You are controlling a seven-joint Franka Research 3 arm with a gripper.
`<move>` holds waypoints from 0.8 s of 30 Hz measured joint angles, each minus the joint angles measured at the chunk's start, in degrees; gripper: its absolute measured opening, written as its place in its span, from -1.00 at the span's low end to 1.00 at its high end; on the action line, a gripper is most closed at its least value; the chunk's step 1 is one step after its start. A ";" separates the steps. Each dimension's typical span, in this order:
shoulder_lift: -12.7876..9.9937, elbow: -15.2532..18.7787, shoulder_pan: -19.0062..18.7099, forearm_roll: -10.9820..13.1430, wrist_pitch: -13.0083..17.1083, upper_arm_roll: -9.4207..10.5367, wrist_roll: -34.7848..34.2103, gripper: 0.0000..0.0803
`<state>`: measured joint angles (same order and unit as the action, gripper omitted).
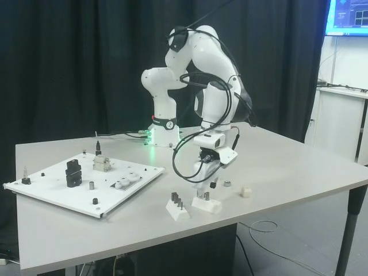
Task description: Pick round peg 3.
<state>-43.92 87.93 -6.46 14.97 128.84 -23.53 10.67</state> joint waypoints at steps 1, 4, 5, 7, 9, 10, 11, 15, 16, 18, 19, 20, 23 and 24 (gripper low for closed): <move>-0.16 -0.14 0.22 0.00 -0.01 0.21 0.00 0.99; -0.53 -0.42 0.71 0.00 -0.01 0.66 0.00 0.99; -0.63 -0.48 0.83 0.00 -0.02 0.77 0.00 0.99; -0.81 -0.56 1.02 0.00 -0.04 0.94 0.00 0.99; -0.92 -0.60 1.22 0.00 -0.05 1.17 0.00 0.99; -0.97 -0.61 1.33 0.00 -0.07 1.31 0.00 0.99; -1.01 -0.61 1.45 0.00 -0.09 1.46 0.00 0.99; -1.20 -0.61 1.64 0.02 -0.24 1.67 0.00 0.99; -1.26 -0.62 1.65 0.02 -0.29 1.68 0.00 0.99; -1.38 -0.62 1.65 0.02 -0.40 1.70 0.00 0.99; -1.44 -0.62 1.65 0.02 -0.46 1.71 0.00 0.99; -1.49 -0.62 1.65 0.02 -0.52 1.72 0.00 0.99; -1.63 -0.62 1.65 0.03 -0.70 1.75 0.00 0.99; -1.67 -0.62 1.65 0.03 -0.75 1.76 0.00 0.99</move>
<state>-45.58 87.31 -4.80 15.00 128.09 -21.77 10.66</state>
